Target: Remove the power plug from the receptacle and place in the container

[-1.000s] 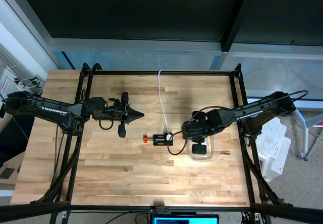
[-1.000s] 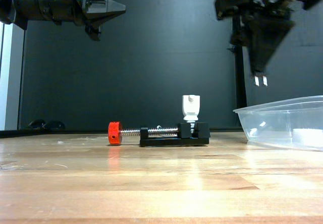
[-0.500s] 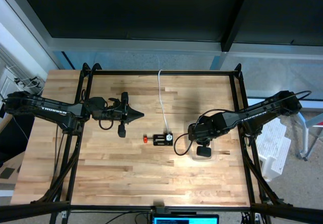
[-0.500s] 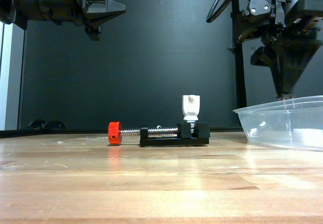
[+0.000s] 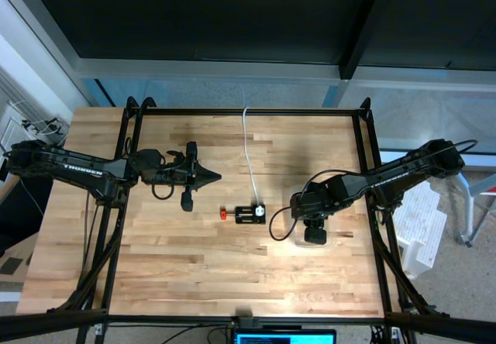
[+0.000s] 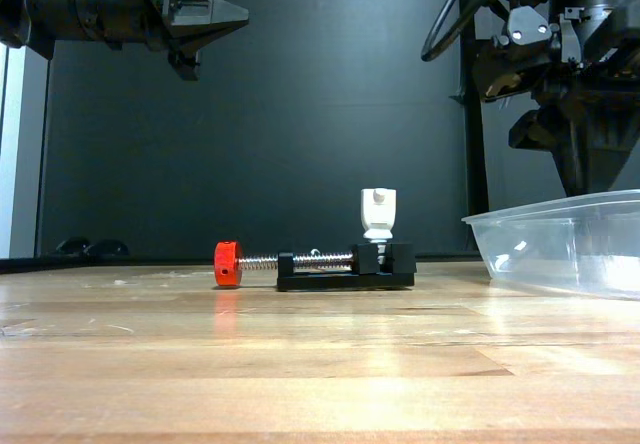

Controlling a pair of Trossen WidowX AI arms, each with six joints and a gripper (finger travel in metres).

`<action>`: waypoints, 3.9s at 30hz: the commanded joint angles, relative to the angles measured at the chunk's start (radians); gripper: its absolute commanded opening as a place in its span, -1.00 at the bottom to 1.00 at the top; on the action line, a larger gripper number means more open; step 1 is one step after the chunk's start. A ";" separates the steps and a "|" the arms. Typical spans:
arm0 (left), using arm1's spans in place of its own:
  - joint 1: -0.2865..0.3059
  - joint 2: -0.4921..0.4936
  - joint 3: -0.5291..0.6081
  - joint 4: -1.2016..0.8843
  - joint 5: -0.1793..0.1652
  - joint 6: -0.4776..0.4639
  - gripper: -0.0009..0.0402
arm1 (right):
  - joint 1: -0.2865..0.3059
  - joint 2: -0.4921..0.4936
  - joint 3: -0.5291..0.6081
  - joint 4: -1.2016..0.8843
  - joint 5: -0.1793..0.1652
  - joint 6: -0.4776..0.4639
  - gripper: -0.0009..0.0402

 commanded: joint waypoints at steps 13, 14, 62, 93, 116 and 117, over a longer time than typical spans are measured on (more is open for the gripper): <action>0.000 0.000 0.000 0.000 0.000 0.000 -0.96 | -0.004 -0.061 0.003 -0.003 0.010 0.004 0.17; 0.000 0.000 0.000 0.000 0.000 0.000 -0.96 | -0.004 -0.072 0.008 -0.003 0.010 0.004 0.17; 0.000 0.000 0.000 0.000 0.000 0.000 -0.96 | -0.259 -0.360 -0.148 0.830 0.105 -0.406 -0.96; 0.000 0.000 0.000 0.000 0.000 0.000 -0.96 | -0.281 -0.364 -0.352 1.332 0.007 -0.396 -0.96; 0.000 0.000 0.000 0.000 0.000 0.000 -0.96 | -0.279 -0.364 -0.357 1.339 0.008 -0.408 -0.96; 0.000 0.000 0.000 0.000 0.000 0.000 -0.96 | -0.278 -0.364 -0.357 1.339 0.008 -0.410 -0.96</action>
